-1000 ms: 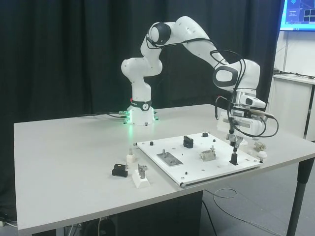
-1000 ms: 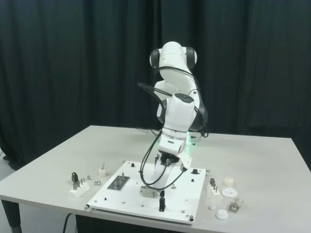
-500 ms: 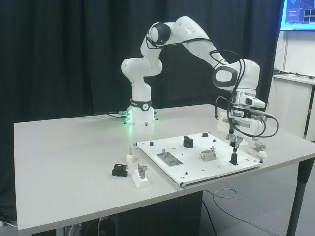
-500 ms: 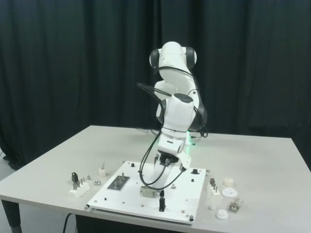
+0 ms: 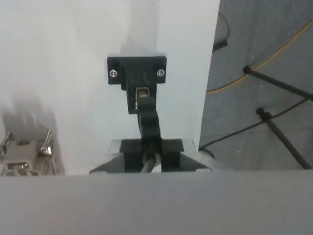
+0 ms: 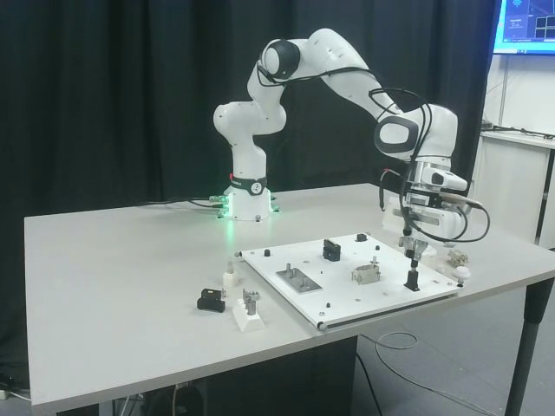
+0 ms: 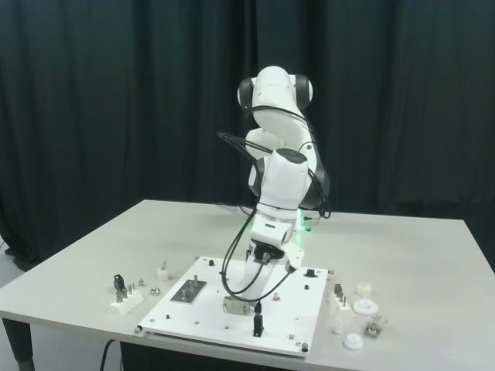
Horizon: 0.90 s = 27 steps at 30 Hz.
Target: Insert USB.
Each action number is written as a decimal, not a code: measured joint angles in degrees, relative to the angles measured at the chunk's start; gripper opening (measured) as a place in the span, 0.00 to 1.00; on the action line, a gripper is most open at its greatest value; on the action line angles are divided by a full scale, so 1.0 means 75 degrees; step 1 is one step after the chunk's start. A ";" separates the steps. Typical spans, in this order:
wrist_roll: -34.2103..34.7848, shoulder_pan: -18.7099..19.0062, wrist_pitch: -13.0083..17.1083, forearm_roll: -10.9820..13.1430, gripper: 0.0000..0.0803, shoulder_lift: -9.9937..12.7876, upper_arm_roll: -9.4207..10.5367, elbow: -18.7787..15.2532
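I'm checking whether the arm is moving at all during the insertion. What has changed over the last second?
Almost nothing visibly changed. The gripper hangs in the same spot above the black USB plug, which stands upright in its black socket on the white board, as before. The white and metal parts on the grey table lie unchanged.

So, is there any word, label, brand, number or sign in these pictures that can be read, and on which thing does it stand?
No text can be read in any view.
Screen at the upper edge of the first room view: it shows some marks, too small to read.
White arm, white board, black socket and plug: no label or number visible.
Gripper: no marking visible.
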 joint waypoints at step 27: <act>0.0084 -0.0096 -0.0025 0.0000 0.09 -0.0004 0.0113 -0.0005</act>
